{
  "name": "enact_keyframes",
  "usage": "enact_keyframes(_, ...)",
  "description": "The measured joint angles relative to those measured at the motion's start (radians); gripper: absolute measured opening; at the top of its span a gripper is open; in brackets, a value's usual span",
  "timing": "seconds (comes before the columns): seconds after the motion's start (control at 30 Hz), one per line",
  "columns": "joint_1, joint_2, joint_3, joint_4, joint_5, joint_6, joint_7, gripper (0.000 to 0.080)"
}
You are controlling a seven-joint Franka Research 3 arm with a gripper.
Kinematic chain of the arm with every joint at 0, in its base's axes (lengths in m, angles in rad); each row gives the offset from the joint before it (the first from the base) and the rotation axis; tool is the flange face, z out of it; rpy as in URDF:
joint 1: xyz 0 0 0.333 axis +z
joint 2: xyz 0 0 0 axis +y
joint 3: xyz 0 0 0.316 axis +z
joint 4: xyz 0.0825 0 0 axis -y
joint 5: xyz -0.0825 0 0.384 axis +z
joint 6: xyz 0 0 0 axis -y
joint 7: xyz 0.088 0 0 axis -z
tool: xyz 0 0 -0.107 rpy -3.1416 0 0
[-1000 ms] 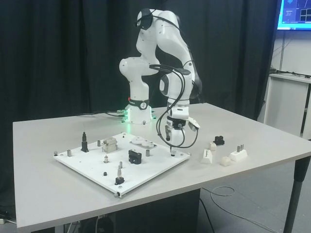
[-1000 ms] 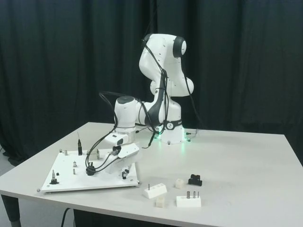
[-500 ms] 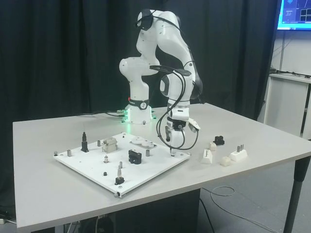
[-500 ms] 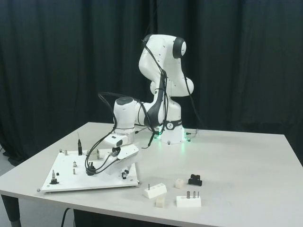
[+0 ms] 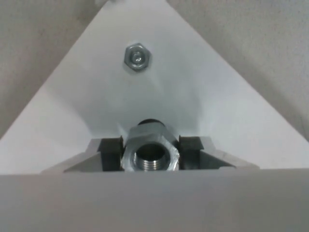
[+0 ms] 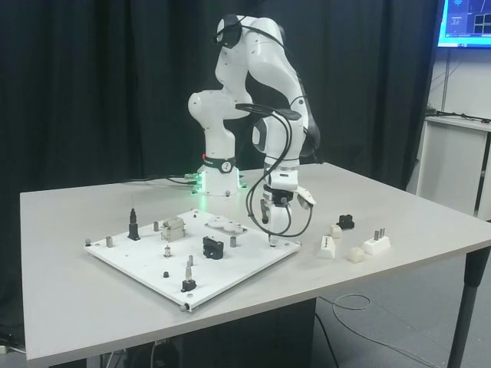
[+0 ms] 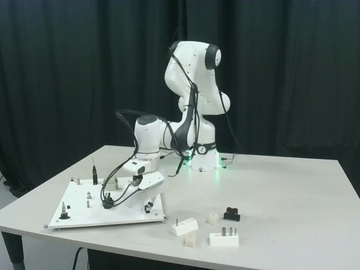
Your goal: Insert bolt 4.
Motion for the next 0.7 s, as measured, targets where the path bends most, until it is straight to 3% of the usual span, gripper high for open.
enact_keyframes(0.23,-0.003,0.000,0.000,0.000,0.018,0.000,0.000,0.0243)
enact_keyframes(0.7,-0.010,0.000,-0.006,0.000,0.106,-0.004,0.001,0.0243)
